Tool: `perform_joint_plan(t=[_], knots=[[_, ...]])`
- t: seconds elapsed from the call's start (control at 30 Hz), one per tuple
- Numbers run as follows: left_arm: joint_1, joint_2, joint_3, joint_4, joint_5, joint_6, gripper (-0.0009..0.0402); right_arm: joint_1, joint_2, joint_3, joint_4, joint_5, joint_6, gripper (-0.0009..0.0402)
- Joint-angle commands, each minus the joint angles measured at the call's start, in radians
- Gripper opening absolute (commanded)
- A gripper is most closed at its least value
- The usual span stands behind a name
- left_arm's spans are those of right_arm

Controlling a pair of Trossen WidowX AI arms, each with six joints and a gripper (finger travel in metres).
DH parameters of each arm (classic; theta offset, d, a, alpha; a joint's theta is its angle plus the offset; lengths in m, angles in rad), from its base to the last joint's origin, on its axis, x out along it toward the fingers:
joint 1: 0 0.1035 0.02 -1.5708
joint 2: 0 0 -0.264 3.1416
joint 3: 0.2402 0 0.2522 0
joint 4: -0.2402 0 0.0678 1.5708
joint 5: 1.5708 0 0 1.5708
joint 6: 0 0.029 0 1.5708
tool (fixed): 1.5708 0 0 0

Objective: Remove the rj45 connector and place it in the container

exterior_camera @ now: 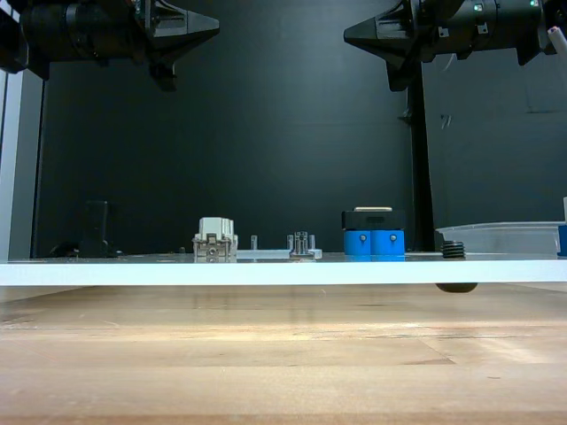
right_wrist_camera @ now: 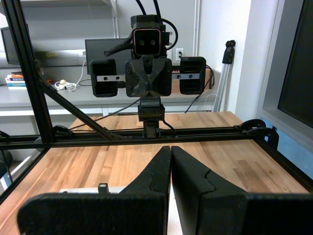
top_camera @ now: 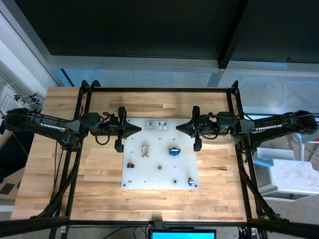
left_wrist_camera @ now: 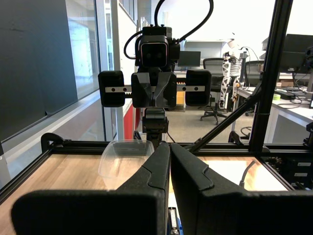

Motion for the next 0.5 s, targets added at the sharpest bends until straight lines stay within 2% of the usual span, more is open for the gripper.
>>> perform_joint_plan(t=[0.03, 0.37, 0.5], knots=[[0.0, 0.0, 0.0, 0.0, 0.0, 0.0, 0.0, 0.0, 0.0, 0.0, 0.0, 0.0, 0.0, 0.0], [0.0, 0.0, 0.0, 0.0, 0.0, 0.0, 0.0, 0.0, 0.0, 0.001, -0.013, 0.0, 0.031, 0.0], [0.0, 0.001, 0.0, 0.0, 0.0, 0.0, 0.0, 0.001, -0.005, 0.047, -0.187, 0.01, 0.025, 0.0]])
